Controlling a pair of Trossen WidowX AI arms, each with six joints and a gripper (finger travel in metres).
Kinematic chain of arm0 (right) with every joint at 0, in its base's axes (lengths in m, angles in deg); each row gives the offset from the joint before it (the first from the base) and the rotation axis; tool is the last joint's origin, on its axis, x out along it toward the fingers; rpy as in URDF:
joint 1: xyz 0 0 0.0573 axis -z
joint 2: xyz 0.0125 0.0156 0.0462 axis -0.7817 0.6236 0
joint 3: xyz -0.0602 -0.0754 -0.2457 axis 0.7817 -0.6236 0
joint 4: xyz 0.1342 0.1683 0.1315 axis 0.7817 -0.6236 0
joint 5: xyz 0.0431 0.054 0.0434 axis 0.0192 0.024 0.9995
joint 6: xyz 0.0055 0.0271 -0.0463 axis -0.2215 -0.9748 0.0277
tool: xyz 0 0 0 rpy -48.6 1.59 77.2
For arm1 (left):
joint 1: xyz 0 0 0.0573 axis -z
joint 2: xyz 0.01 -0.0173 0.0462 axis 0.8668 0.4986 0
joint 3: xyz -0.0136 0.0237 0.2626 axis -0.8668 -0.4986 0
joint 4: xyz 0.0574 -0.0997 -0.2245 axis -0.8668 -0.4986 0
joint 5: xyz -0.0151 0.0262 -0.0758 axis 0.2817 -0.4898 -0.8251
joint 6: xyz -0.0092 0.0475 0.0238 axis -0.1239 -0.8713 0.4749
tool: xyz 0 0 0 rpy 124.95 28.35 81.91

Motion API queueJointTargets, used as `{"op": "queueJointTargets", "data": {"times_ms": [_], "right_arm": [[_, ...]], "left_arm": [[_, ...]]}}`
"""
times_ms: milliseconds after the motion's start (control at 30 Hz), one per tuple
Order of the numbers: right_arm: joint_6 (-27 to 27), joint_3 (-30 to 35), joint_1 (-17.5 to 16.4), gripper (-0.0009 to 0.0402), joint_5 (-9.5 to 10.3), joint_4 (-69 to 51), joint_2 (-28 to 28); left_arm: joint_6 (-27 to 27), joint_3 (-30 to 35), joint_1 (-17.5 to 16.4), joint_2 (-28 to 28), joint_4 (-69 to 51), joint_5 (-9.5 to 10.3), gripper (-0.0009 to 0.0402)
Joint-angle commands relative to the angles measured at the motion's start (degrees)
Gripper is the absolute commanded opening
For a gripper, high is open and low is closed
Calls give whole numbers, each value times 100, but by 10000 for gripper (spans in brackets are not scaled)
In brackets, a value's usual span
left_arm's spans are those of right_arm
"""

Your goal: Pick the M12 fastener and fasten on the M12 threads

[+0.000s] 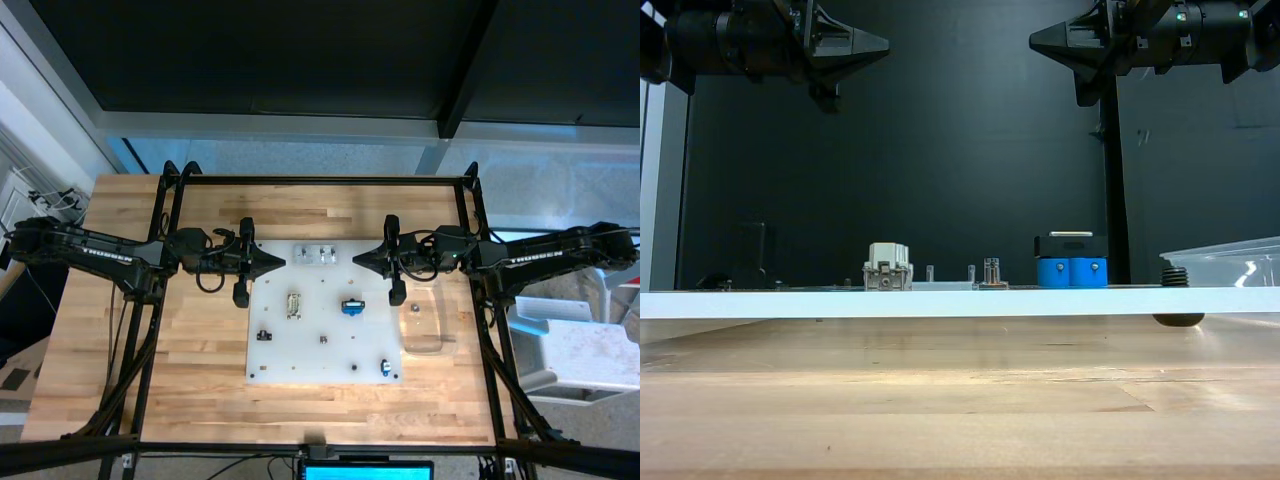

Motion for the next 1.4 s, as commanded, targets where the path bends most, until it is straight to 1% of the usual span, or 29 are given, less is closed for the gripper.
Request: {"op": "queueJointTargets", "data": {"times_ms": [33, 233, 267, 300, 333, 367, 400, 500, 667, 733, 767, 867, 1100, 1300, 1333, 1400], "right_arm": [[-2, 2, 0, 0, 0, 0, 2], [-39, 2, 0, 0, 11, 39, 2], [-234, 2, -4, 0, 81, -15, -17], [-452, 2, -4, 0, 280, -114, -61], [-472, 2, -4, 0, 442, -153, -90], [-435, 2, -4, 0, 529, -243, -98], [-413, 2, 0, 0, 564, -420, -160], [-293, 42, 2, 0, 557, -1086, -286], [-273, 337, -4, 0, 586, -2350, -321], [-254, 535, -7, 0, 649, -2986, -319], [-205, 649, -7, 0, 721, -3303, -319], [48, 1019, -13, 0, 765, -4275, -319], [861, 1740, -15, 0, 761, -6140, -319], [1886, 2223, -24, 0, 739, -7788, -101], [2033, 2295, -26, 0, 710, -8030, -44], [2334, 2371, -26, 0, 715, -8367, 55]], "left_arm": [[0, 0, -4, 0, 2, -2, 0], [0, 0, -2, 0, 2, -2, 0], [0, 0, -4, 0, 2, -2, 0], [0, 0, -2, 0, 2, -2, 0], [0, 0, -2, 0, 2, -2, 0], [0, 0, -4, 0, 2, -4, 0], [0, 0, -2, 0, 2, -2, 0], [0, 0, -2, 0, 2, -4, 0], [0, 0, -2, 0, 2, -4, 0], [0, 0, -2, 0, 2, -2, 0], [0, 0, -2, 0, 2, -2, 0], [0, 0, -2, 0, 2, -2, 0], [0, 0, -2, 0, 2, -2, 0], [0, 0, -2, 0, 2, -2, 0], [0, 0, -4, 0, 2, -2, 0], [0, 0, -2, 0, 2, -2, 0]]}}
